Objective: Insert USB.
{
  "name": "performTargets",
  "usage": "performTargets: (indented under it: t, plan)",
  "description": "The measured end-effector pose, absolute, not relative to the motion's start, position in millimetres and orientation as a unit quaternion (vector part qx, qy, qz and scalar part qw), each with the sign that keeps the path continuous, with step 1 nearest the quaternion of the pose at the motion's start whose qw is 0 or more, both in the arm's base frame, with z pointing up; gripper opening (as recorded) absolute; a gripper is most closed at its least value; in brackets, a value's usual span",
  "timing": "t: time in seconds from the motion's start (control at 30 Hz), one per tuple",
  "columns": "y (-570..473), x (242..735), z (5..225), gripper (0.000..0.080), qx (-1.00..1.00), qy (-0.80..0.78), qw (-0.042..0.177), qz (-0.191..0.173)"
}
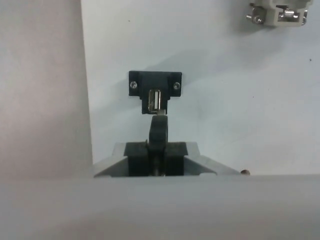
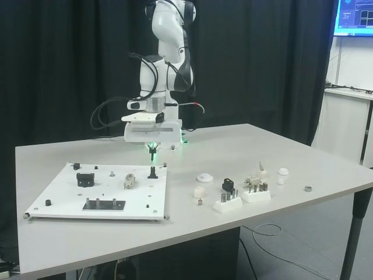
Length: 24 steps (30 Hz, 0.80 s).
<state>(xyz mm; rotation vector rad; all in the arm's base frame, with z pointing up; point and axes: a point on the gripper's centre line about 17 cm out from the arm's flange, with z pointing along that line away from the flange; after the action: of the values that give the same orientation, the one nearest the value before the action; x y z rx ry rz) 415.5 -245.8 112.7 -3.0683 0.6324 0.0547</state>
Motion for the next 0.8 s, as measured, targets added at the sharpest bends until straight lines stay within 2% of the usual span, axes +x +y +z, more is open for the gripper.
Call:
performTargets:
  t: [0.8]
  plan:
    - [-247,415,100,0.0064,-0.98,0.197,0.001,0.02]
